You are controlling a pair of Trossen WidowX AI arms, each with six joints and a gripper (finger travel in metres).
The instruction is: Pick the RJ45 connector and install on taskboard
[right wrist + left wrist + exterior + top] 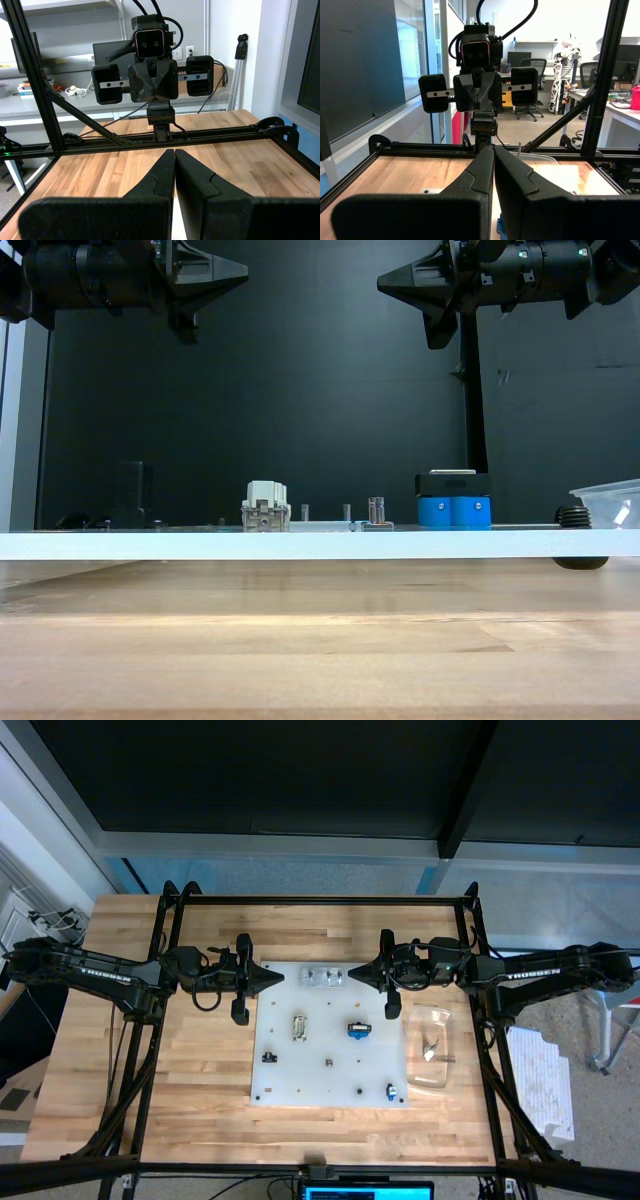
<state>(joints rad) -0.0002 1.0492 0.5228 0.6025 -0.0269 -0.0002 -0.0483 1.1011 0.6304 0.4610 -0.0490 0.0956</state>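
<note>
The white taskboard lies flat in the middle of the wooden table, its near edge a pale strip in the low view. The RJ45 connector is a tiny greyish piece inside the clear tray right of the board. My left gripper hovers high over the board's far left corner, fingers shut with nothing between them. Facing it, my right gripper hangs over the far edge, likewise shut and empty. Both are well above the board.
On the board stand a blue fitting, a beige socket and a silver block. A tiny whitish piece shares the tray. A black frame rings the table.
</note>
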